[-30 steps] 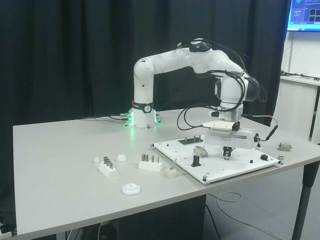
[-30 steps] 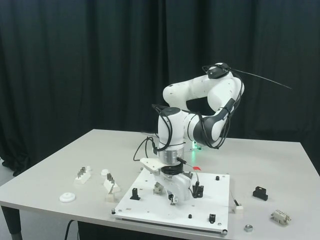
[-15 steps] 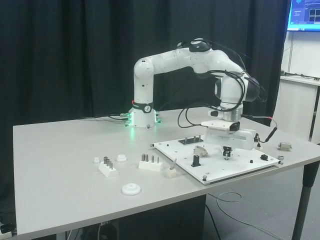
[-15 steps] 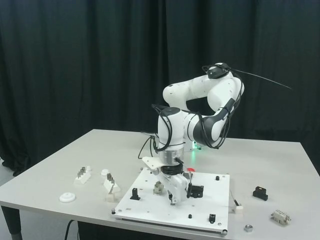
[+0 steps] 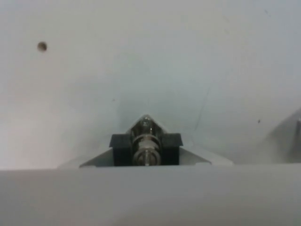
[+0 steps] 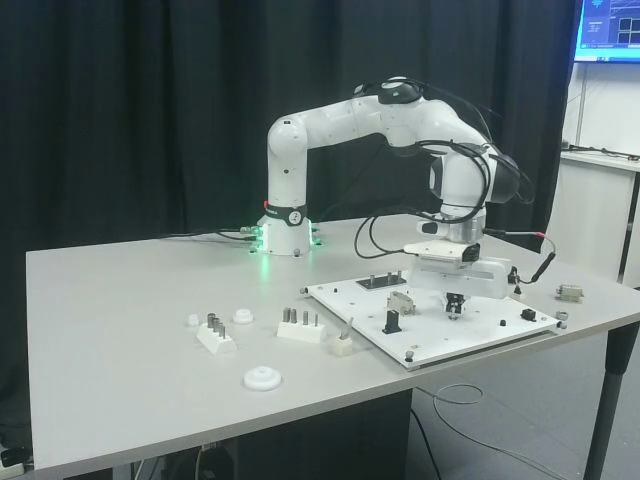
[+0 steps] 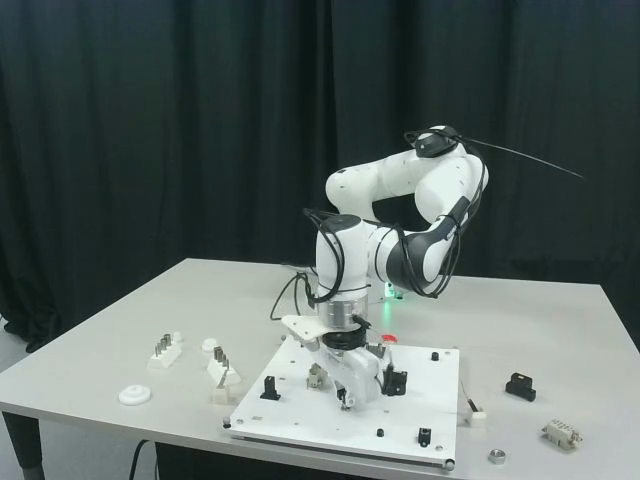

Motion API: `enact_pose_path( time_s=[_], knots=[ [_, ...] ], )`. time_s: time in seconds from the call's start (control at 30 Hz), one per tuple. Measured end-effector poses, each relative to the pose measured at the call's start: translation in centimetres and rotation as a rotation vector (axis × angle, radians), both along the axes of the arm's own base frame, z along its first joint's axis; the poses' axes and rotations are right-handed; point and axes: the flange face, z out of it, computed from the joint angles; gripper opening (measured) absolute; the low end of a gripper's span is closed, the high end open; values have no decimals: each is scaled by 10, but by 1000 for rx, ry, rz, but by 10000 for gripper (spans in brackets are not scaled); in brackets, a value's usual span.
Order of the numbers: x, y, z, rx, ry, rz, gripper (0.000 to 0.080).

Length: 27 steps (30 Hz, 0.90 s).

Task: Insert BNC.

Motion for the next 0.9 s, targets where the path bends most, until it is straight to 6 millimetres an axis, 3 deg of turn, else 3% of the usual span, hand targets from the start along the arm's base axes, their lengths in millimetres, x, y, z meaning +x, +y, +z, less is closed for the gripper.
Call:
enact_pose_path(
  time_s=[0.5, 0.9],
  knots=[
    [2, -2, -3, 10, 7, 341, 121],
    [3, -2, -3, 13, 9, 420, 121]
  ],
)
